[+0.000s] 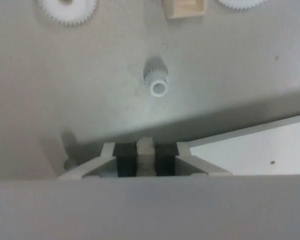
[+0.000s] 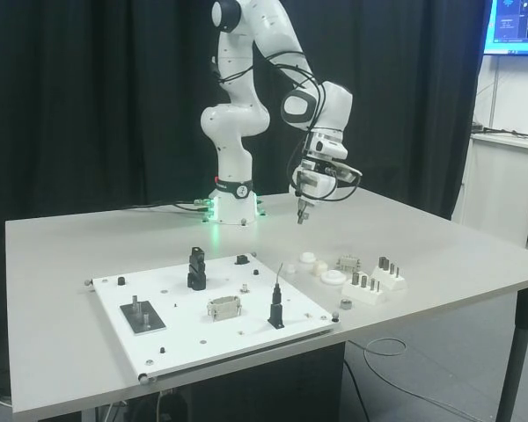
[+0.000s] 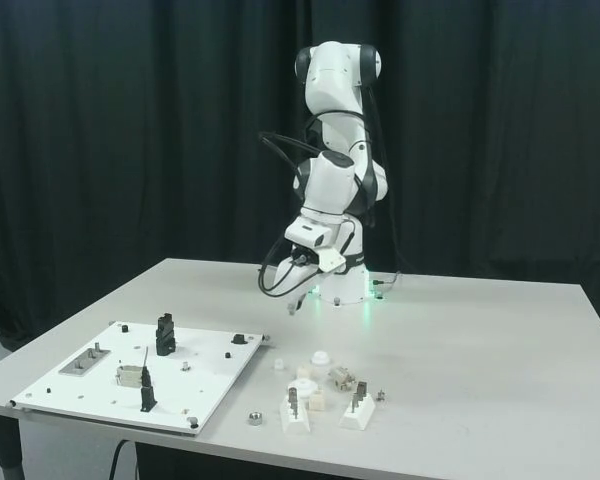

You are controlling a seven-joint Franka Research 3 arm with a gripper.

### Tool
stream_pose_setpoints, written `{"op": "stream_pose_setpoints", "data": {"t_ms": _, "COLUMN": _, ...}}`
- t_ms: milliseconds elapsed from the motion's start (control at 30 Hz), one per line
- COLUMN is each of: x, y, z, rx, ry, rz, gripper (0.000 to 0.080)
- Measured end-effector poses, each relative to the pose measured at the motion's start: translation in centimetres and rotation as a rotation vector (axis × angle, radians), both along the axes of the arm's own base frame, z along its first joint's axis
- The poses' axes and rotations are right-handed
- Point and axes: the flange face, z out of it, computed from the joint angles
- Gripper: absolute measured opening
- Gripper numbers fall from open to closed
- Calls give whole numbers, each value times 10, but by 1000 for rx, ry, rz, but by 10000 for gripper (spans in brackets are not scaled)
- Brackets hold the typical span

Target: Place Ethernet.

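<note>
First room view: the white arm point(image 2: 246, 97) bends forward, pincer point(image 2: 304, 211) hanging above the grey tabletop point(image 2: 440, 251) (fingers apparently nipping a small pale piece, identity unclear).

The board point(image 2: 220, 330) lies on the tabletop point(image 2: 70, 255) at its front edge, before the arm's base point(image 2: 232, 200). Beside the board sit small gears point(image 2: 321, 268) and two pin blocks point(image 2: 374, 283). The gripper point(image 2: 303, 214) hangs above the tabletop, behind those parts.
</note>
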Motion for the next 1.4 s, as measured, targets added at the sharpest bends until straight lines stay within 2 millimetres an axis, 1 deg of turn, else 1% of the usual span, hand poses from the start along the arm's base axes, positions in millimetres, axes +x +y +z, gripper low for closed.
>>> {"op": "stream_pose_setpoints", "data": {"t_ms": 500, "x": 13, "y": -1, "z": -18, "rx": 67, "ry": -29, "rz": -15, "gripper": 74}}
{"op": "stream_pose_setpoints", "data": {"t_ms": 1133, "x": 33, "y": 2, "z": -35, "rx": 106, "ry": -5, "rz": 64, "gripper": 74}}
{"op": "stream_pose_setpoints", "data": {"t_ms": 1400, "x": 42, "y": -1, "z": -38, "rx": 136, "ry": -13, "rz": 18, "gripper": 74}}
